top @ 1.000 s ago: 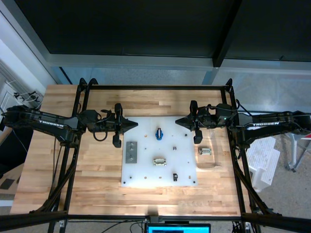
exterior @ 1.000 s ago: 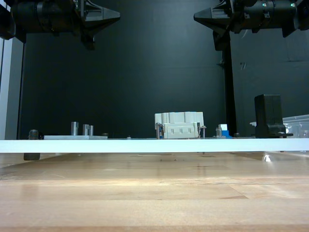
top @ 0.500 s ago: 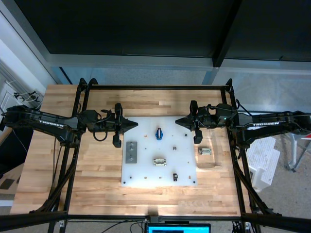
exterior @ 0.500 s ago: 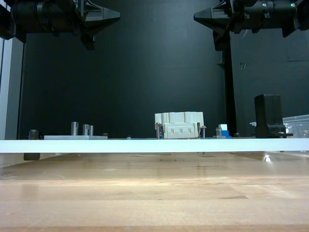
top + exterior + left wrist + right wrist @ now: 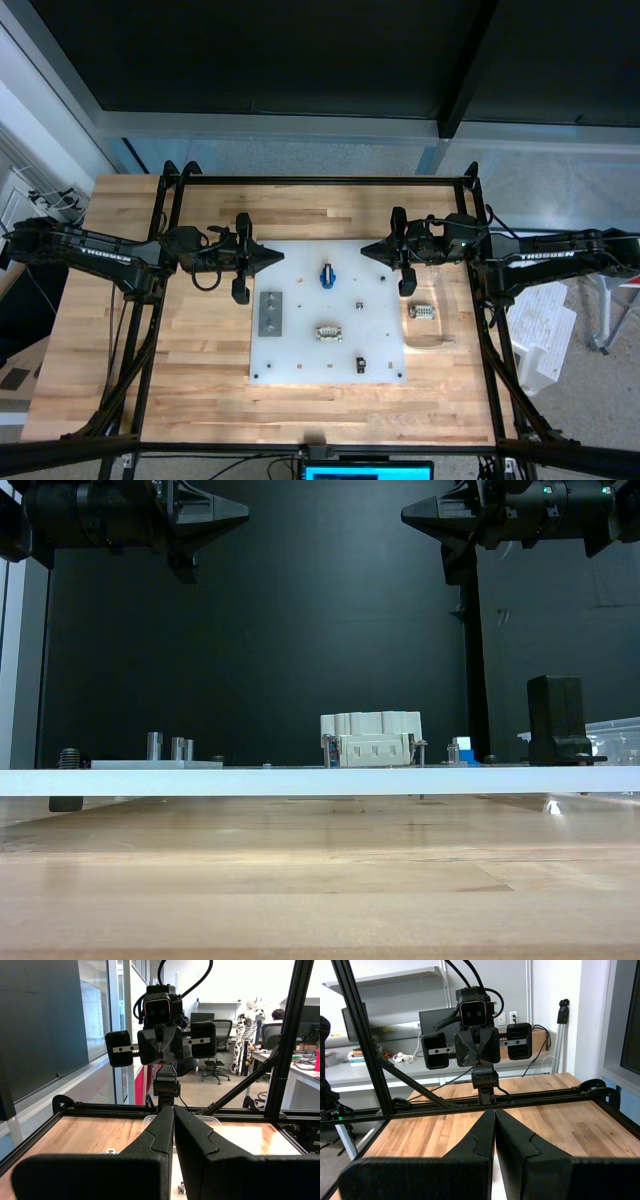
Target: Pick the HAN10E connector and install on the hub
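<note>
The HAN10E connector (image 5: 422, 312) is a small pale grey piece lying in a clear tray (image 5: 437, 341) just right of the white board (image 5: 300, 370). The hub (image 5: 328, 332) sits near the board's middle; in the low view the hub (image 5: 370, 742) stands beige with metal end tabs. My left gripper (image 5: 280, 256) hovers high over the board's left edge, shut and empty; its fingers (image 5: 160, 1130) meet. My right gripper (image 5: 362, 250) hovers over the board's far right side, above and behind the connector, shut and empty; its fingers (image 5: 485, 1132) touch.
On the board stand a blue upright part (image 5: 327, 275), a grey metal block (image 5: 270, 312) with two holes and a small black part (image 5: 361, 362). A black frame (image 5: 320, 181) runs around the wooden table. Each wrist view faces the other arm.
</note>
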